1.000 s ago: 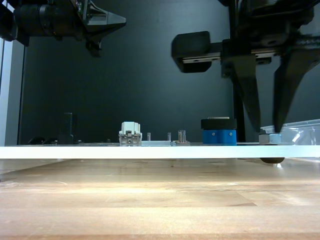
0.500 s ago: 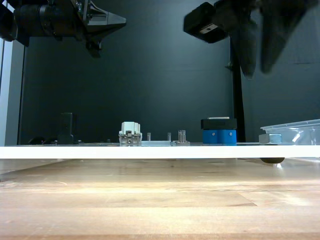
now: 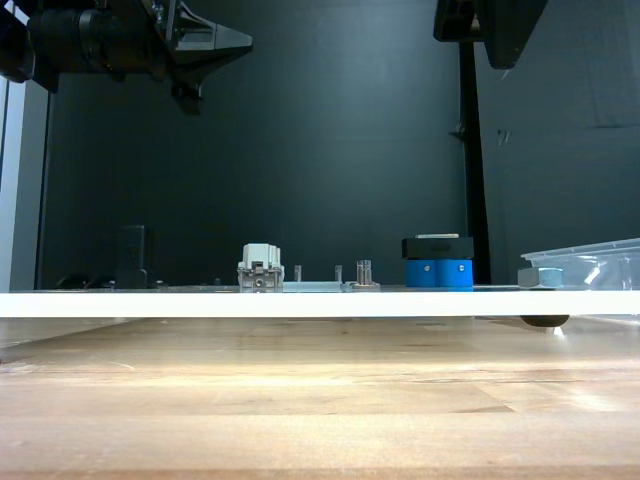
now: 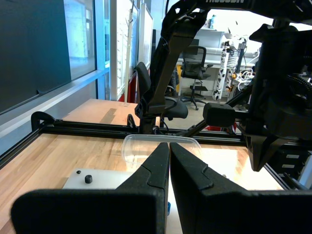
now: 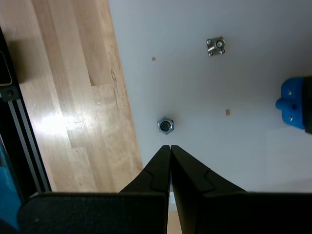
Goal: Unfasten the M12 nut and place it in the container
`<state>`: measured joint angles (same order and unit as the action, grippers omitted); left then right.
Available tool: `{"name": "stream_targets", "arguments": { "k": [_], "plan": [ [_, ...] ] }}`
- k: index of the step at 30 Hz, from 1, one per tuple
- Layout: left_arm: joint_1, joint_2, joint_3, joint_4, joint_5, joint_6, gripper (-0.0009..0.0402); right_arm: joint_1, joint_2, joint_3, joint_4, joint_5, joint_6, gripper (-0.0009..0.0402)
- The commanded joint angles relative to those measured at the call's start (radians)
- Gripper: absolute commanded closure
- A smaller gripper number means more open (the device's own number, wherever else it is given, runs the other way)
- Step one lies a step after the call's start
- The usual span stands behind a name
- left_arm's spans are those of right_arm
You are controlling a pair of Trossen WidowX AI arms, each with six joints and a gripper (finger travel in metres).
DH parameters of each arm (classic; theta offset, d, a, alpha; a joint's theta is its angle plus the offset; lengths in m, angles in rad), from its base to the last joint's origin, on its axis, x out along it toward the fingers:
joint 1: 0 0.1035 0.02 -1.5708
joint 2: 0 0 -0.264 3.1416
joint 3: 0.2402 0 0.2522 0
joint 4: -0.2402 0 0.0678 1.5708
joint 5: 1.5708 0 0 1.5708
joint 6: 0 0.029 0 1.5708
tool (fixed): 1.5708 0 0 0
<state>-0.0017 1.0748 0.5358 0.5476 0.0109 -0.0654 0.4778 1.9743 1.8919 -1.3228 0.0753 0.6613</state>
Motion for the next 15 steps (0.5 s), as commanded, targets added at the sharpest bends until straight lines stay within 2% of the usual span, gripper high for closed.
{"name": "stream_targets", "arguments": {
  "k": [1,7,11,15],
  "plan": [
    [0.000,0.000,0.000,0.000,0.000,0.000,0.0393,0.003,0.002,-0.005,0.000,-0.013,0.015,0.0394],
    [0.000,0.000,0.000,0.000,0.000,0.000,0.0393,0.004,0.017,-0.015,0.014,-0.057,-0.002,0.0393],
    [0.000,0.000,0.000,0.000,0.000,0.000,0.0393,0.005,0.031,-0.056,0.057,-0.126,-0.041,0.0393],
    [0.000,0.000,0.000,0.000,0.000,0.000,0.0393,0.004,0.031,-0.132,0.159,-0.144,-0.045,0.0393]
  ]
}}
